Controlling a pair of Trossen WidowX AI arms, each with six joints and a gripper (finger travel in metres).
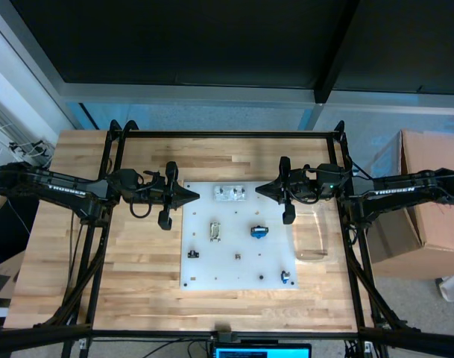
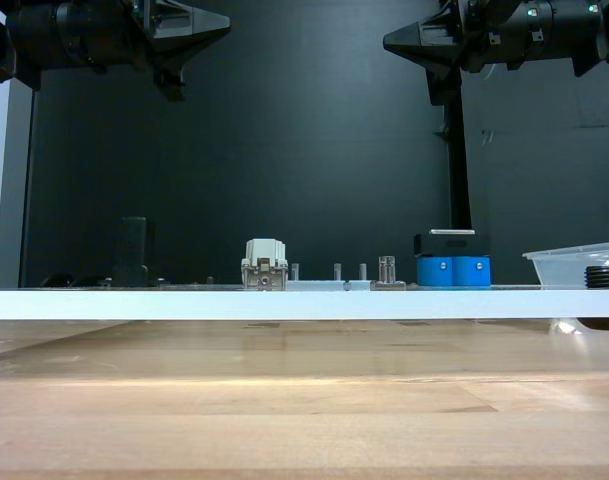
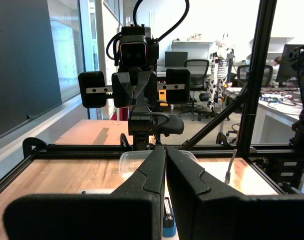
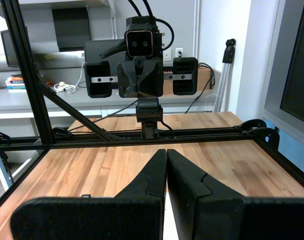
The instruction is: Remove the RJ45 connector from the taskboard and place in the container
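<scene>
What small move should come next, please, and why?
Probably open the jaws of the right gripper, nearer the container, and lower it toward the taskboard. It and the left gripper hang shut high above it, neither holding the RJ45 connector; I cannot tell which fitting that is.

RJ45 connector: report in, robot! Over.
Left gripper shut, empty, high above taskboard, left side. Right gripper shut, empty, high above right side. RJ45 connector seated on taskboard. Nothing over it.

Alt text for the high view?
Left gripper and right gripper, both shut and empty, face each other above the far edge of the taskboard. Parts sit on the board; which is the RJ45 connector is unclear. Clear container at its right.
</scene>
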